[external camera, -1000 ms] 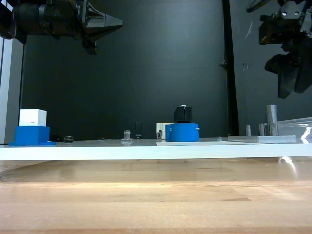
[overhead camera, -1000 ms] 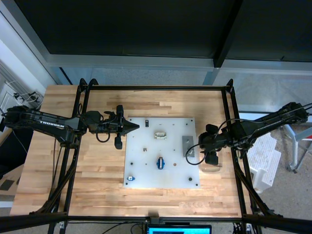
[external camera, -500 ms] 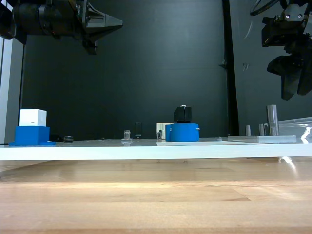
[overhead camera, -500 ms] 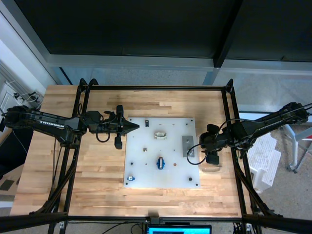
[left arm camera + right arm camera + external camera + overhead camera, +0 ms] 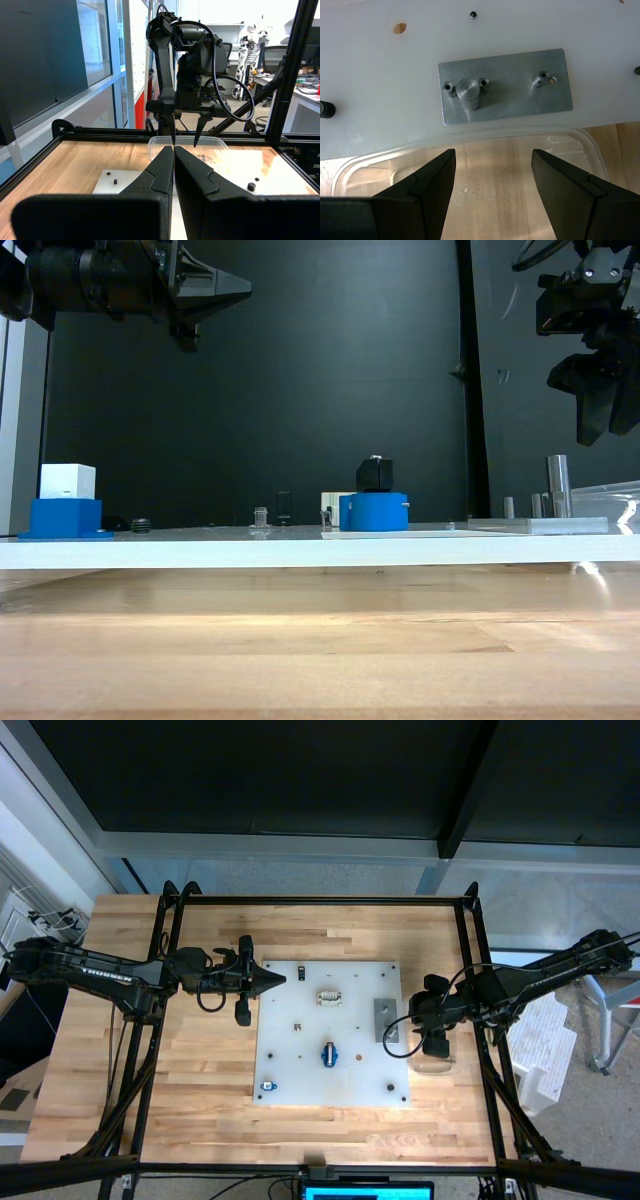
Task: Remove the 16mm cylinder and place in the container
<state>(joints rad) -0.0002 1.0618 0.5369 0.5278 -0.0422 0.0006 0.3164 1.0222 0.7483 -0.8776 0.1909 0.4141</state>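
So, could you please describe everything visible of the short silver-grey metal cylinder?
The short silver-grey metal cylinder stands upright on the grey metal plate, near one end between two pegs. Nothing grips it: the open right gripper hovers above the clear plastic tub; the shut left gripper hangs over the white board's opposite edge.

Open air lies above the short silver-grey metal cylinder (image 5: 468,91), upright on the grey rectangular metal plate (image 5: 520,97) at the white square board's (image 5: 300,1060) 3 o'clock. Small pegs (image 5: 449,87) flank it closely. The right gripper (image 5: 492,152), jaws apart, hangs over the clear plastic tub's (image 5: 520,131) rim beside the plate. The left gripper (image 5: 270,979), jaws together, hovers at the board's 10 o'clock, well apart.
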